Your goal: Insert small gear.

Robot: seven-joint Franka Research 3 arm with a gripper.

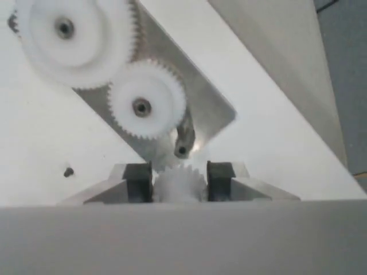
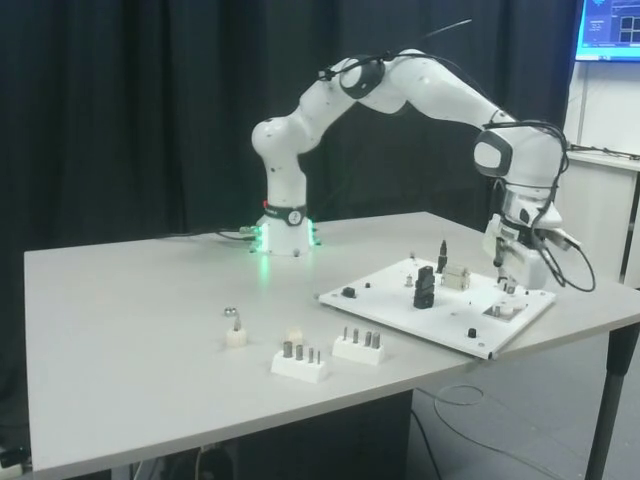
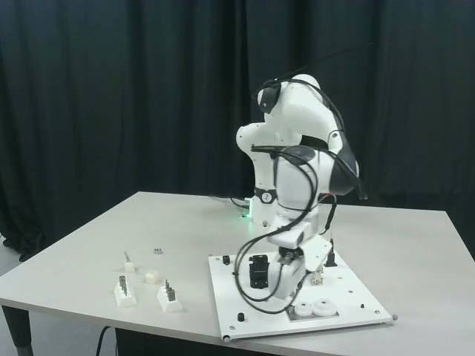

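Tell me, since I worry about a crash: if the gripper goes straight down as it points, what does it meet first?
Probably the bare metal peg on the grey metal plate, just ahead of the small white gear held in the gripper. Depth is unclear; the medium white gear sits close beside.

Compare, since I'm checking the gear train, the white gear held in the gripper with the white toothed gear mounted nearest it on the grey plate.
The held small white gear is clearly smaller than the mounted medium white gear. The small one sits clamped between the gripper fingers, off the grey metal plate; the medium one sits on its shaft. An empty peg stands between them. Both are white and toothed.
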